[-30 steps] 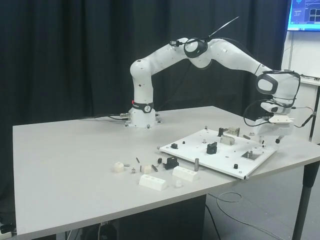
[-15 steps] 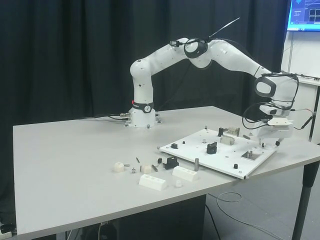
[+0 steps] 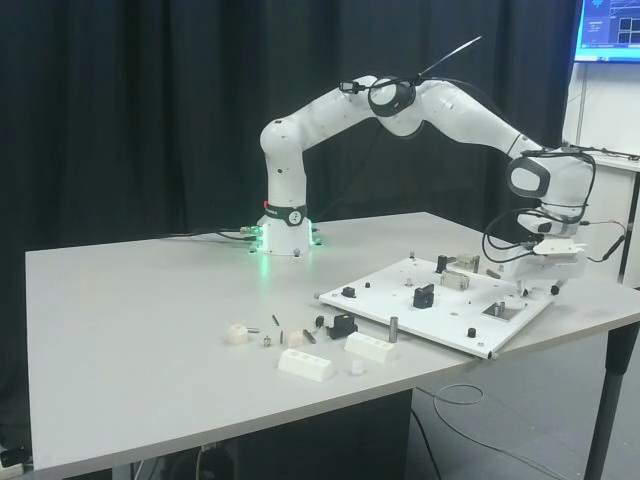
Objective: Pick medium gear.
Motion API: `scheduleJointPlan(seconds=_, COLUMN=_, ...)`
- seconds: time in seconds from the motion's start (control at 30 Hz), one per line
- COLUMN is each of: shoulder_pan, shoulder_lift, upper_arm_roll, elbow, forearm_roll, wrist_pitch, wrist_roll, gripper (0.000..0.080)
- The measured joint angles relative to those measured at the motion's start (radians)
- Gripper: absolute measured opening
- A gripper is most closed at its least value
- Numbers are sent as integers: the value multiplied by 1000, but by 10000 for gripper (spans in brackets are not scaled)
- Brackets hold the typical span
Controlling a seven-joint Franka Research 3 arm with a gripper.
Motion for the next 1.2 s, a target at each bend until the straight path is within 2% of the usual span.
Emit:
scheduleJointPlan(seconds=0.27, shoulder_pan=0, shoulder_lift=0, upper_arm_roll=2, elbow=-3, forearm_roll=5, wrist_pitch=5, wrist_roll=5, gripper=800)
scheduleJointPlan(seconds=0.3, shoulder_pan=0, shoulder_lift=0, upper_arm_roll=2, elbow=-3, forearm_roll=5, wrist_pitch=5, wrist_roll=5, gripper=687)
scheduleJointPlan(seconds=0.47, shoulder_pan=0, shoulder_lift=0, upper_arm_roll=2, elbow=-4, forearm_roll=5, wrist_pitch=5, wrist_roll=1, gripper=687)
scheduleJointPlan(seconds=0.5, shoulder_pan=-1, shoulder_lift=0, upper_arm_roll=2, elbow=-4, forearm_roll=5, wrist_pitch=5, wrist_roll=0, gripper=525)
scheduleJointPlan(seconds=0.77, shoulder_pan=-2, shoulder_lift=0, upper_arm_roll=5, elbow=-4, forearm_roll=7, wrist_pitch=18, wrist_roll=-1, gripper=525)
scheduleJointPlan(seconds=0.8, shoulder_pan=-2, shoulder_lift=0, upper_arm_roll=5, elbow=-4, forearm_roll=7, wrist_pitch=18, wrist_roll=-1, gripper=371)
scheduleJointPlan(seconds=1.0, shoulder_pan=-4, shoulder_lift=-10, upper_arm_roll=-2, elbow=-2, forearm_roll=7, wrist_pitch=13, wrist_roll=-1, gripper=371)
scheduleJointPlan(seconds=1.2, shoulder_pan=-5, shoulder_lift=-29, upper_arm_roll=-15, elbow=0, forearm_roll=7, wrist_pitch=-18, wrist_roll=-1, gripper=371)
